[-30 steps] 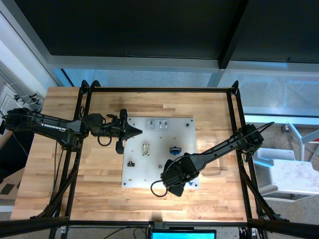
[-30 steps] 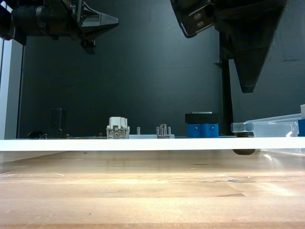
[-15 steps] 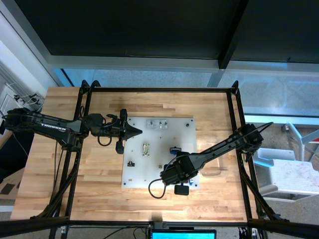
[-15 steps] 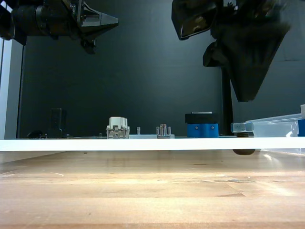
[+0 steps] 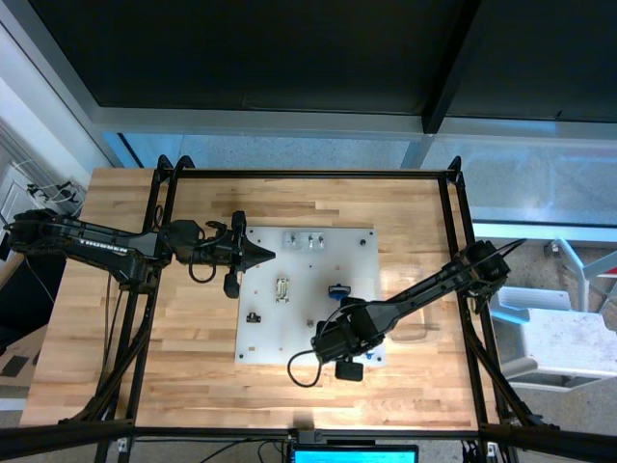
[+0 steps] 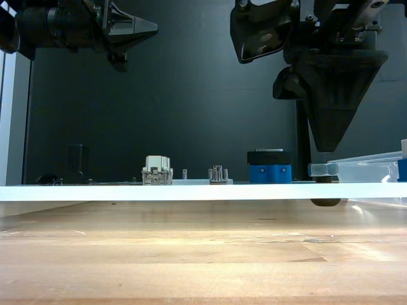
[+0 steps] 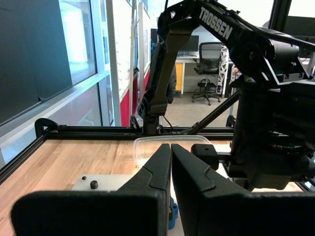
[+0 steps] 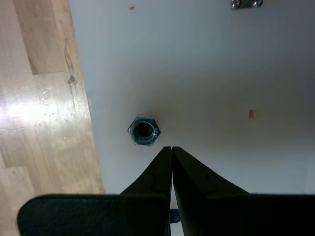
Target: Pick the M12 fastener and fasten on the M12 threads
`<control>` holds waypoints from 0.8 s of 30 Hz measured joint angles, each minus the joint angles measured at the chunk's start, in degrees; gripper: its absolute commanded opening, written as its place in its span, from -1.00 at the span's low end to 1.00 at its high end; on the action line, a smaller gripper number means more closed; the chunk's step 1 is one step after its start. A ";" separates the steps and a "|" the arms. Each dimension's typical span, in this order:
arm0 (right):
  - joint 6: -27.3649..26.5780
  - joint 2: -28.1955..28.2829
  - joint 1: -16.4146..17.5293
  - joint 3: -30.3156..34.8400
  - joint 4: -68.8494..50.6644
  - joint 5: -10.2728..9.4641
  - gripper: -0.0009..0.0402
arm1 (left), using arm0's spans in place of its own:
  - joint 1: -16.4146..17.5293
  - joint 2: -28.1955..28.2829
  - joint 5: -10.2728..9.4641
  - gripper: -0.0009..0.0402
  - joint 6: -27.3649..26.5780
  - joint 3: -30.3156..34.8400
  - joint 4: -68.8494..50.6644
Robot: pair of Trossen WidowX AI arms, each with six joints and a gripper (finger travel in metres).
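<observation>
Over the white square board's (image 5: 265, 333) near right edge the right gripper (image 6: 326, 147) has swung upright, fingers pinched together and empty, above the tiny silver nut (image 8: 143, 131) on its short dark stud (image 6: 325, 180), so tightening seems next; left gripper (image 5: 265, 256), closed too, hangs by the far left edge

The 2 arms (image 5: 424, 289) are matte black, with white TROSSEN lettering (image 5: 101, 247) on their links and a black cable (image 5: 301, 370) looped at each wrist. The left gripper (image 7: 171, 146), far left, and the right gripper (image 8: 171, 148), near right, each taper to 2 black wedge fingers pressed together.
</observation>
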 measured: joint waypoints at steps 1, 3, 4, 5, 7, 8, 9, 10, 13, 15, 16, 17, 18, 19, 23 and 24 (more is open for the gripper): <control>0.07 0.00 0.13 -0.15 0.02 0.24 -0.96 | 0.00 0.00 0.00 -0.96 0.00 -0.02 0.00; 0.57 0.00 0.26 -0.59 0.35 0.48 -0.96 | 0.00 0.00 0.00 -0.96 0.02 -0.02 -0.02; 0.92 0.00 0.26 -0.85 0.68 0.57 -0.96 | 0.00 0.00 -0.02 -0.96 0.02 0.00 0.00; 1.11 0.00 0.26 -1.18 1.09 0.57 -0.96 | 0.00 0.00 -0.02 -0.96 0.00 0.00 0.00; 1.42 0.00 0.35 -1.95 2.23 0.63 -0.96 | 0.00 0.00 0.00 -0.96 0.02 -0.02 -0.02; 1.46 0.00 0.37 -2.29 2.80 0.76 -0.96 | 0.00 0.00 -0.02 -0.96 0.00 0.00 -0.02; 1.49 0.00 0.42 -2.62 3.41 0.76 -0.96 | 0.00 0.00 -0.02 -0.96 0.02 -0.02 -0.02; 1.49 0.00 0.46 -2.82 3.87 0.76 -0.96 | 0.00 0.00 0.00 -0.96 0.02 0.00 -0.02; 1.49 0.00 0.52 -3.02 4.13 0.70 -0.96 | 0.00 0.00 0.00 -0.96 0.00 -0.02 -0.02; 1.46 0.00 0.52 -3.02 4.13 0.72 -0.96 | 0.00 -0.02 0.00 -0.96 0.00 -0.02 0.00; 1.44 0.00 0.50 -3.02 4.13 0.72 -0.96 | 0.00 -0.02 -0.02 -0.96 0.02 0.00 -0.02; 1.42 0.00 0.48 -3.04 4.15 0.70 -0.96 | 0.00 0.00 0.00 -0.96 0.00 -0.02 -0.02; 1.42 0.00 0.48 -3.08 4.17 0.52 -0.96 | 0.00 0.00 0.00 -0.96 0.00 0.00 -0.02; 1.31 0.00 0.48 -3.10 4.24 -0.04 -0.96 | 0.00 0.00 -0.02 -0.96 0.02 0.00 0.00; -5.79 -0.02 0.31 -3.13 5.62 -12.79 -0.96 | 0.00 0.00 0.00 -0.96 0.00 -0.02 0.00; -7.52 -0.15 0.33 -3.13 5.31 -15.96 -0.96 | 0.00 0.00 0.00 -0.96 0.00 -0.02 -0.02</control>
